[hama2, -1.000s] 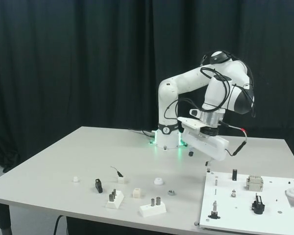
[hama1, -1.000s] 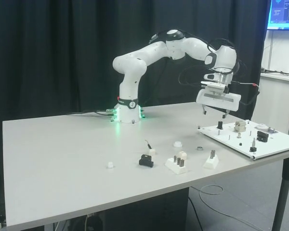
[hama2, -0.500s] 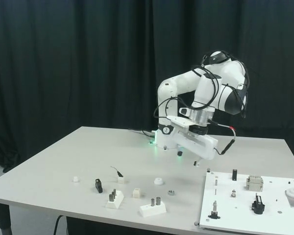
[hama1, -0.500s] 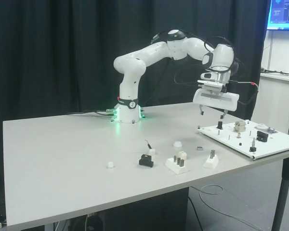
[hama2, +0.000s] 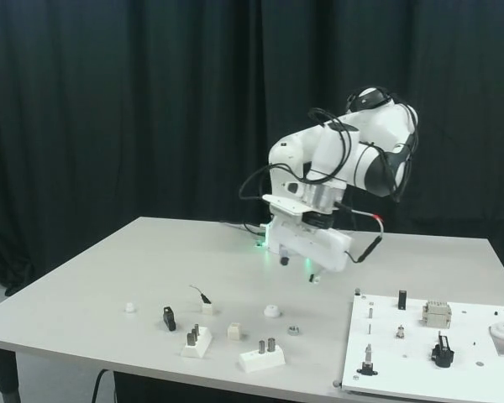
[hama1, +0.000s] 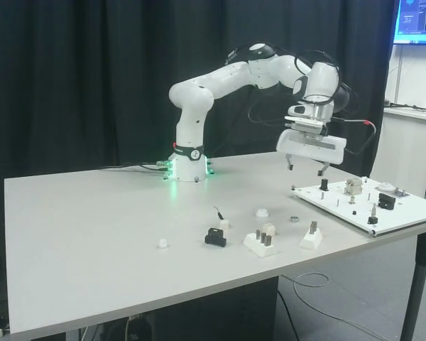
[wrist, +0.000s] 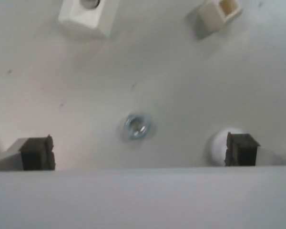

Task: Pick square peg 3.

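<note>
The jaws stand spread and empty, hanging in the air above the grey tabletop (hama1: 92, 213) over a small metal nut (wrist: 137, 127). The square pegs stand upright in a white block (hama2: 194, 342), well apart.

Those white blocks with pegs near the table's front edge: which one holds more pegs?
The block with three pegs, farther from the white board; its neighbour holds two.

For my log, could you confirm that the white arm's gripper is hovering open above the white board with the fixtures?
Not quite: the gripper hovers open above the bare grey table, beside the white board, as the first room view shows.
</note>
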Robot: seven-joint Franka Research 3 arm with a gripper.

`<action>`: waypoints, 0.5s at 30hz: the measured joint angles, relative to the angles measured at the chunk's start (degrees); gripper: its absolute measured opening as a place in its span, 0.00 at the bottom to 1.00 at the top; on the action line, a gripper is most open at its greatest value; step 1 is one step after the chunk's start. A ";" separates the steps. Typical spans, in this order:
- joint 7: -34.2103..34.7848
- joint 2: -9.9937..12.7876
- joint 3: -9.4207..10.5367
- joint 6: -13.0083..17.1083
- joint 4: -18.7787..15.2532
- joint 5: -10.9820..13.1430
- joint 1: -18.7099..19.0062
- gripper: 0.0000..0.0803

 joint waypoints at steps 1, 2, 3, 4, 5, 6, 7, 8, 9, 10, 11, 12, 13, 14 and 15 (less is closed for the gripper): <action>-1.08 0.00 -0.05 0.11 0.00 0.00 -0.40 1.00; -2.11 0.00 -0.10 0.20 0.00 0.00 -0.79 1.00; -3.36 0.01 -0.17 0.32 0.00 0.00 -1.31 1.00; -4.59 0.01 -0.23 0.43 0.00 0.00 -1.82 1.00; -5.87 0.01 -0.30 0.53 0.00 0.00 -2.36 1.00; -7.10 0.01 -0.37 0.62 0.00 0.00 -2.89 1.00; -8.35 0.01 -0.43 0.70 0.00 0.00 -3.42 1.00; -9.51 0.01 -0.48 0.79 0.01 0.00 -3.92 1.00; -11.02 0.01 -0.53 0.92 0.02 0.00 -4.54 1.00; -12.48 0.01 -0.56 1.05 0.06 0.01 -5.10 1.00; -14.04 0.01 -0.57 1.19 0.10 0.06 -5.72 1.00; -15.63 0.01 -0.57 1.29 0.17 0.17 -6.33 1.00; -17.25 0.01 -0.56 1.36 0.27 0.32 -6.97 1.00; -18.80 0.01 -0.56 1.37 0.37 0.49 -7.62 1.00; -20.27 0.01 -0.56 1.37 0.49 0.67 -8.23 1.00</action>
